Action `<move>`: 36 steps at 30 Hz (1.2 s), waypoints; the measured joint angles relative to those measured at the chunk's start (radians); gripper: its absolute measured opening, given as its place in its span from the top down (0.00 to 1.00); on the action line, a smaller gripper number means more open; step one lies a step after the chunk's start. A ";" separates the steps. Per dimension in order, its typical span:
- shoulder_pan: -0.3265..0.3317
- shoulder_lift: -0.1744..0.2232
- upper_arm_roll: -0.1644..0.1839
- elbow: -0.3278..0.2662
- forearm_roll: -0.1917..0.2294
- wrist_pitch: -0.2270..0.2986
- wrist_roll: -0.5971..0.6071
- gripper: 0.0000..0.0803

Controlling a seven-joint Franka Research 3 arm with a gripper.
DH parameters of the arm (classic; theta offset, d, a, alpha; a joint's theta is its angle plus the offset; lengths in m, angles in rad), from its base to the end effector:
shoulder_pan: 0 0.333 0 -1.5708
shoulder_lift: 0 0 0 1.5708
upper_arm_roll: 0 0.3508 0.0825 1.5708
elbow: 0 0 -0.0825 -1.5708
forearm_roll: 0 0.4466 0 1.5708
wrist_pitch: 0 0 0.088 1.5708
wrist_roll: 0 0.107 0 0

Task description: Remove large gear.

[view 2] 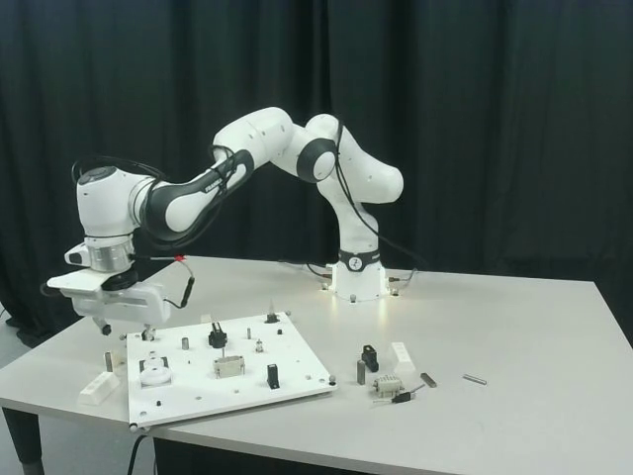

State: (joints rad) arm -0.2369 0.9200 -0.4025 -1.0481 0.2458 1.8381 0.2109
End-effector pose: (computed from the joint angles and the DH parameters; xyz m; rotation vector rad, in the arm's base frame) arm 0.7536 -0.3912 0.2977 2.8321 -1.1786 -0.1328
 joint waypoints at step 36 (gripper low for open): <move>0.121 -0.027 -0.040 -0.059 -0.022 -0.171 0.095 0.00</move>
State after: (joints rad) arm -0.1155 0.8926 -0.4421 -1.1071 0.2235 1.6675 0.3061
